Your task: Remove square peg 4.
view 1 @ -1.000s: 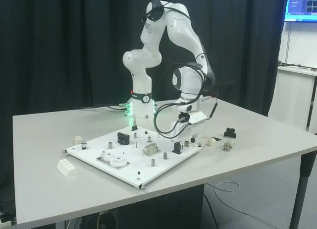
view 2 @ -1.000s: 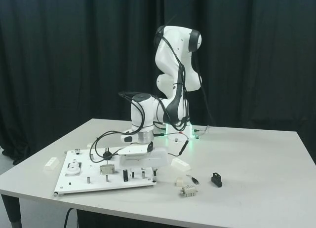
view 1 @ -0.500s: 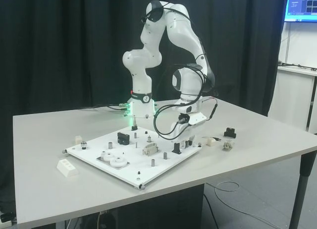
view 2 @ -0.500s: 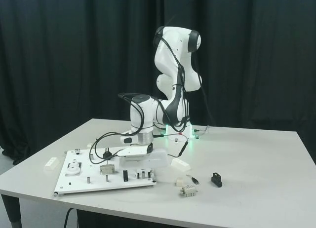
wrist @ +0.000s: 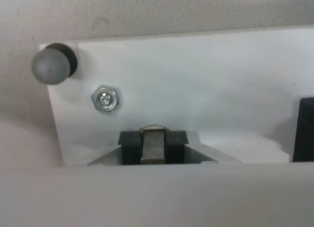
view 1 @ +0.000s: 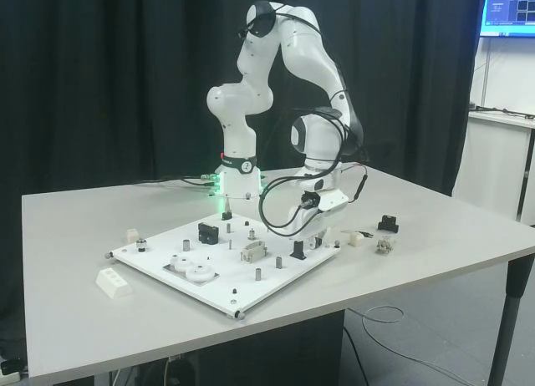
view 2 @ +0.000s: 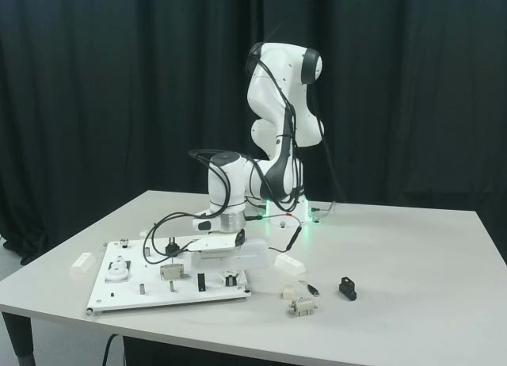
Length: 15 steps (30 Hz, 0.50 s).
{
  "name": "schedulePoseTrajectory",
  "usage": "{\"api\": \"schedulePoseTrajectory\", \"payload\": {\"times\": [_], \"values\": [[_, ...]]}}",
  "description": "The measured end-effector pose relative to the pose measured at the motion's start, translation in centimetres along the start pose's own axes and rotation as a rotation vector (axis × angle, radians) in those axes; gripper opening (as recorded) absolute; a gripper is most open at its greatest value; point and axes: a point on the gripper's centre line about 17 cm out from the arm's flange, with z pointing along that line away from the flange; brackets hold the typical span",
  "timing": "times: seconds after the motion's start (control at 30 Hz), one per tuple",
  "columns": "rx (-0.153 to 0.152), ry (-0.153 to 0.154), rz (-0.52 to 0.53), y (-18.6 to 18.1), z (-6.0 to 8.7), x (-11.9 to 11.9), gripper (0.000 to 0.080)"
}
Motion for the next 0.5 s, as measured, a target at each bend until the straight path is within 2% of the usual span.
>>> {"api": "schedulePoseTrajectory", "payload": {"times": [0.27,0.5], "values": [[0.008,-0.005,0.002,0.00,-0.23,0.06,0.0098],[0.026,-0.022,0.006,0.01,-0.85,0.01,0.0098]]}}
